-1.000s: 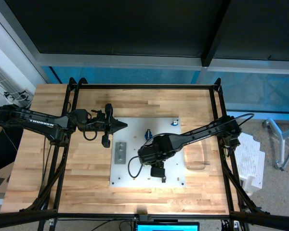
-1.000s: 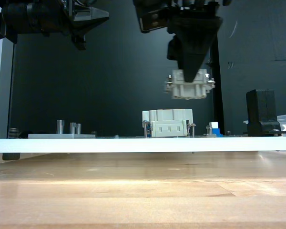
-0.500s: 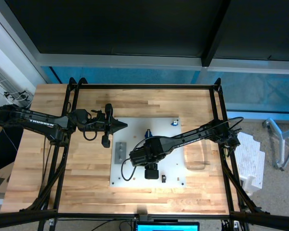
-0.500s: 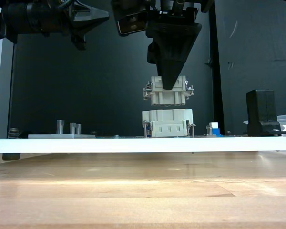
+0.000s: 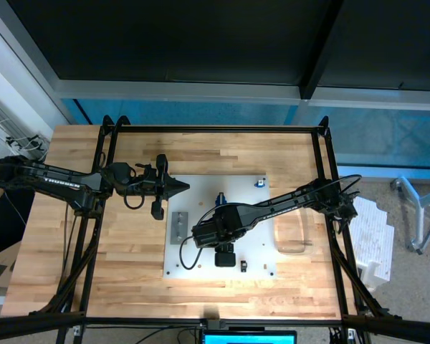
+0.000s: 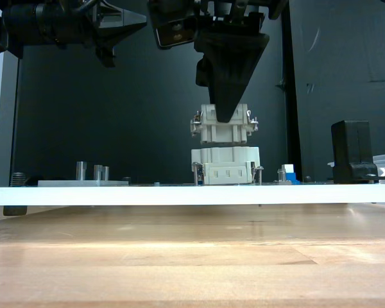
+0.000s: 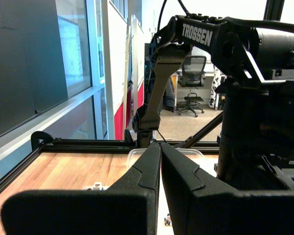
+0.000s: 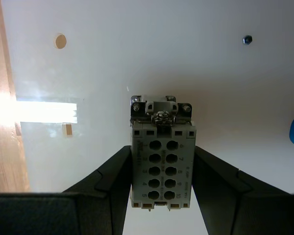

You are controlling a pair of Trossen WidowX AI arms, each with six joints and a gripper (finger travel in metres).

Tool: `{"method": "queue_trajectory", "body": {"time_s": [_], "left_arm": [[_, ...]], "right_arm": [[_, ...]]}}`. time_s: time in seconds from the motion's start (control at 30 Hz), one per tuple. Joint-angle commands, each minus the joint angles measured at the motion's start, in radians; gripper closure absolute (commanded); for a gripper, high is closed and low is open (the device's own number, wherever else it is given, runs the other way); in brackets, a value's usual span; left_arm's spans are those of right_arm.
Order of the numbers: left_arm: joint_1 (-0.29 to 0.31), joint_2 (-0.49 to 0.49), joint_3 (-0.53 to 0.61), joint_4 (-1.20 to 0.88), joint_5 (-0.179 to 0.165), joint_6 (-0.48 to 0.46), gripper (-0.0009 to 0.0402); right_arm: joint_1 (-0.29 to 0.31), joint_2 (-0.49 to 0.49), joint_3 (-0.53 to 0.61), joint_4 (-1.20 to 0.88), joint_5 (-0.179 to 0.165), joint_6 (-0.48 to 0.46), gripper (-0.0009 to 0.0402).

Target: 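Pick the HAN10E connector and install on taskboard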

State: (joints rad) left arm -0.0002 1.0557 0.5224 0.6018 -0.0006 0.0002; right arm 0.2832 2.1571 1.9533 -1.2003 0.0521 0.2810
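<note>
Right gripper (image 6: 226,117) clamps the HAN10E connector (image 8: 162,164) by its long flanks — seemingly stiff, light, contacts delicate — over the taskboard (image 5: 185,264); left gripper (image 5: 180,186), pinched empty, hovers at its ten o'clock.

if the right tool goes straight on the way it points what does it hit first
Its held HAN10E connector would meet the pale socket on the taskboard directly beneath, likely before the right tool touches anything. Left tool hangs shut over the board's far left corner.
</note>
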Motion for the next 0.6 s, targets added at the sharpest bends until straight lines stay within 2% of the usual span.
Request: {"method": "queue_trajectory", "body": {"time_s": [0.03, 0.6], "left_arm": [[0.000, 0.000, 0.000, 0.000, 0.000, 0.000, 0.0392], [0.000, 0.000, 0.000, 0.000, 0.000, 0.000, 0.0392]], "right_arm": [[0.001, 0.013, -0.002, 0.006, -0.001, -0.002, 0.0375], [0.006, 0.013, -0.014, 0.011, -0.002, -0.003, 0.0375]]}}
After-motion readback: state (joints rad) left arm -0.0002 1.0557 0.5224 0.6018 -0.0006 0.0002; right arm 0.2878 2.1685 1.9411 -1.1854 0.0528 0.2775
